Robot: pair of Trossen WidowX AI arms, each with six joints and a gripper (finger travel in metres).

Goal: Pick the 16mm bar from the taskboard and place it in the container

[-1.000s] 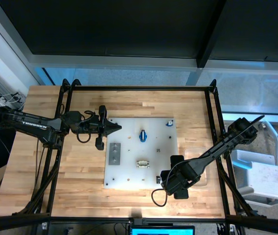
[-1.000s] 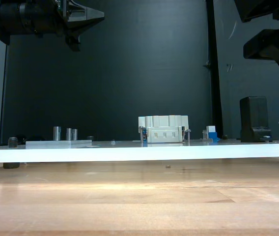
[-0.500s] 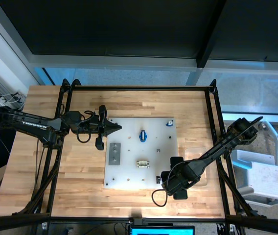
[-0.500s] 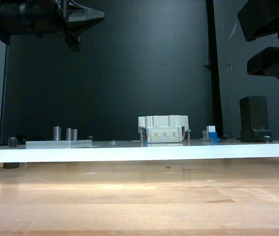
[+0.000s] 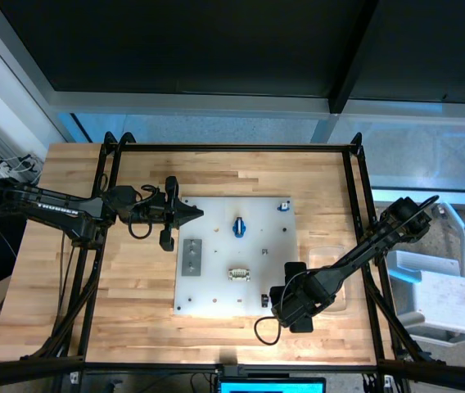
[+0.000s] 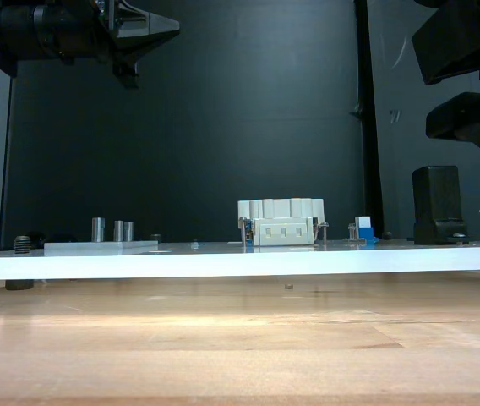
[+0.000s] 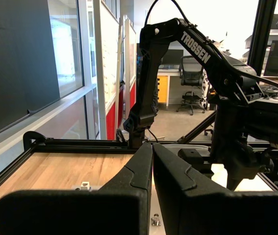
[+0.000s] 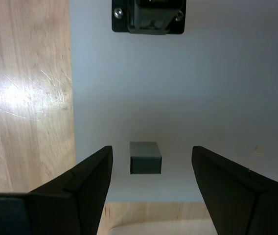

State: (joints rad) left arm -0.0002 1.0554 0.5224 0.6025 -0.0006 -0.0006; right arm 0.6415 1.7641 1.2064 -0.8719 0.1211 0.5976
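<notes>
The white taskboard (image 5: 216, 246) lies mid-table. My right gripper (image 5: 291, 288) hangs over its near right corner, fingers open and pointing down. In the right wrist view the small grey 16mm bar (image 8: 146, 157) stands on the board (image 8: 202, 98) right between the open fingers (image 8: 92, 178) of the gripper (image 8: 151, 152), untouched. From above the arm hides the bar. The clear container (image 5: 335, 255) sits just right of the board, partly under the right arm. My left gripper (image 5: 193, 213) is shut and empty, held high over the board's far left edge (image 7: 151, 146).
A black fitting (image 8: 149, 14) is bolted to the board just beyond the bar (image 6: 436, 203). The board also carries a blue knob (image 5: 238, 227), a grey block (image 5: 191, 255) and a metal connector (image 5: 238, 274). Black frame posts (image 5: 363, 213) flank the table.
My right gripper has come down a little over the board's near right corner. The left arm has not moved.
</notes>
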